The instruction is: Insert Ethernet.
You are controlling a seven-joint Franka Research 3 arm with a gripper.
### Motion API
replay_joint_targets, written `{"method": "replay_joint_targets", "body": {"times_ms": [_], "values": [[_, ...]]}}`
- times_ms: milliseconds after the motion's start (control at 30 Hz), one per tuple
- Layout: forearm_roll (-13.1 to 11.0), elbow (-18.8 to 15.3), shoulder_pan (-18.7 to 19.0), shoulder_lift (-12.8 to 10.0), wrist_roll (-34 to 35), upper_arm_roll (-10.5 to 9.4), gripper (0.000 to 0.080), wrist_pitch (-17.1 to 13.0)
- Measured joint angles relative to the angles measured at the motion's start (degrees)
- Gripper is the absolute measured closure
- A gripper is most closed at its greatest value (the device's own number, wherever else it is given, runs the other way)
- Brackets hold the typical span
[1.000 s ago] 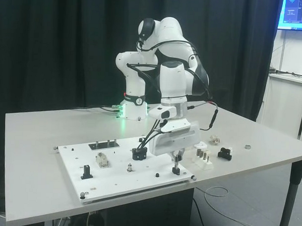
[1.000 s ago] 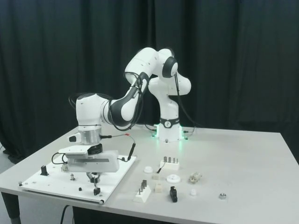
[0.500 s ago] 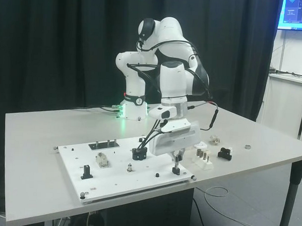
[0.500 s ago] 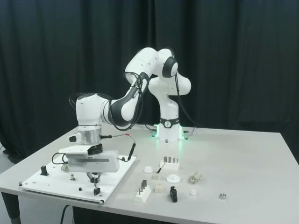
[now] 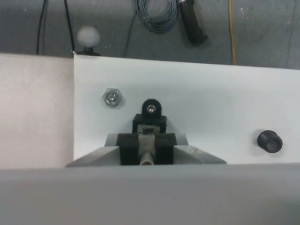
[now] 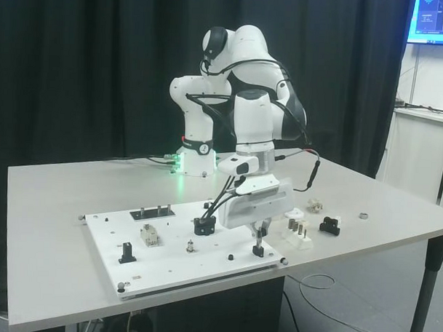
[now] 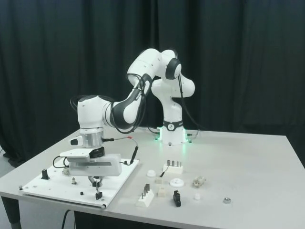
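In the wrist view my gripper (image 5: 146,146) is shut on a grey Ethernet plug (image 5: 146,154), held between two black fingers (image 5: 127,148). The plug's tip meets the black Ethernet socket (image 5: 150,121), which is fixed to the white board (image 5: 211,108) by a screw tab. In the first room view the gripper (image 6: 258,239) points straight down just above the socket (image 6: 258,250), near the board's front right corner. The second room view shows the gripper (image 7: 97,186) over the same small black socket (image 7: 98,195). How deep the plug sits is hidden.
A nut (image 5: 112,97) and a black knob (image 5: 269,141) flank the socket on the board. A black block (image 6: 205,225) and black post (image 6: 127,253) also stand on the board. Loose parts lie on the table beside it: a white holder (image 6: 299,236), a black clip (image 6: 330,225).
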State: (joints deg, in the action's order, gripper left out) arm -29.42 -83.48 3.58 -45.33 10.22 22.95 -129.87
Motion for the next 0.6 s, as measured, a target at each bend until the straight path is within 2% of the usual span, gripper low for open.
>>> {"method": "replay_joint_targets", "body": {"times_ms": [400,600], "values": [[-0.5,-0.2,0.0,0.1,0.0,0.06,0.0733,0.0],[-1.5,-0.5,0.0,0.2,0.3,0.13,0.0733,0.2]]}}
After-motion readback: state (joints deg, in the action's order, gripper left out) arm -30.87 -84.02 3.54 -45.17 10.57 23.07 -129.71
